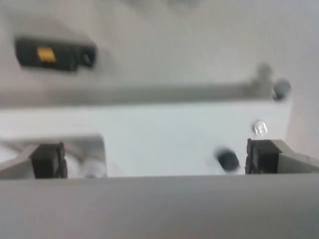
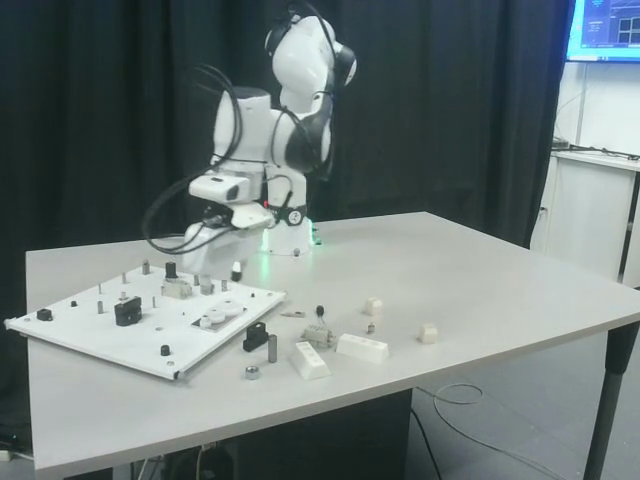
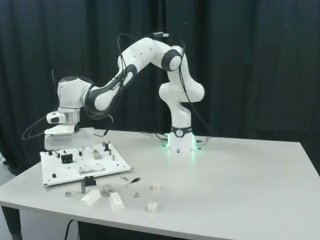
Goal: Remove square peg 2.
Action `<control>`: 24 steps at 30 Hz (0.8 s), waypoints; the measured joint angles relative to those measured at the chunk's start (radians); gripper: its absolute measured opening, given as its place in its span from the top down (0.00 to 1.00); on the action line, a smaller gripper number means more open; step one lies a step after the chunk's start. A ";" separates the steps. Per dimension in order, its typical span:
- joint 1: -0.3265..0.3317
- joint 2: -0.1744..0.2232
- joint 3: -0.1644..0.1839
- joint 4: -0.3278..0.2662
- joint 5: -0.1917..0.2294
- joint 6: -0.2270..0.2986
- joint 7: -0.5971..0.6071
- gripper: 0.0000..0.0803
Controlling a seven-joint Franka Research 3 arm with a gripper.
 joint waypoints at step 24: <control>-0.232 -0.016 -0.012 -0.005 -0.031 0.002 -0.267 0.00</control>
